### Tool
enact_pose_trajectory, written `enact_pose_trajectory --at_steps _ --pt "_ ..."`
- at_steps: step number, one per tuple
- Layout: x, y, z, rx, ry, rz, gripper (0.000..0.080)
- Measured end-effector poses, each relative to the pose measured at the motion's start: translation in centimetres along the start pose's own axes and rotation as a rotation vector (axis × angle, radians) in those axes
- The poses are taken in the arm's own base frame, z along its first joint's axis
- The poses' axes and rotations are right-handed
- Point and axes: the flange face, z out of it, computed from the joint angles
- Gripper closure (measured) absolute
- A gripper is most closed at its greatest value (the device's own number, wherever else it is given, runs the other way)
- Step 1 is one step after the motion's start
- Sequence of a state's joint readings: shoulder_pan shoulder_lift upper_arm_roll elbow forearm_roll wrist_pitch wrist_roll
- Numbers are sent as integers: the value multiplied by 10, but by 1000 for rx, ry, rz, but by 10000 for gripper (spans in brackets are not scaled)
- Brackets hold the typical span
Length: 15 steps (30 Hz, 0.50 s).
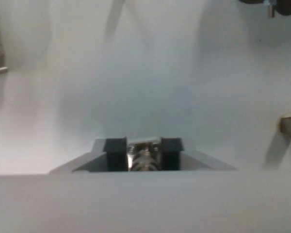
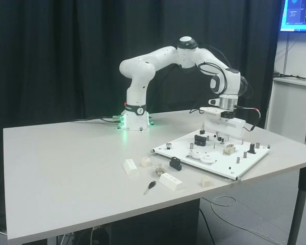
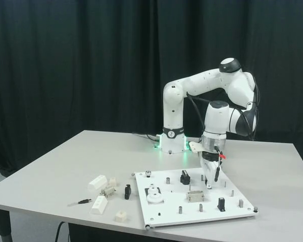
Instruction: Remove BNC.
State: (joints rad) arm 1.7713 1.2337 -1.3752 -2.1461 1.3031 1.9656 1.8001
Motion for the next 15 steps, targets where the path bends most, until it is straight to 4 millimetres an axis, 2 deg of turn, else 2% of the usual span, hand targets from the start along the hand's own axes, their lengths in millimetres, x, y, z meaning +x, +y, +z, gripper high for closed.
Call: enact_pose_trajectory --at_steps 1,15 --pt "0 0 0 0 0 0 648" --pt "0 0 0 -2 -1 -23 672"
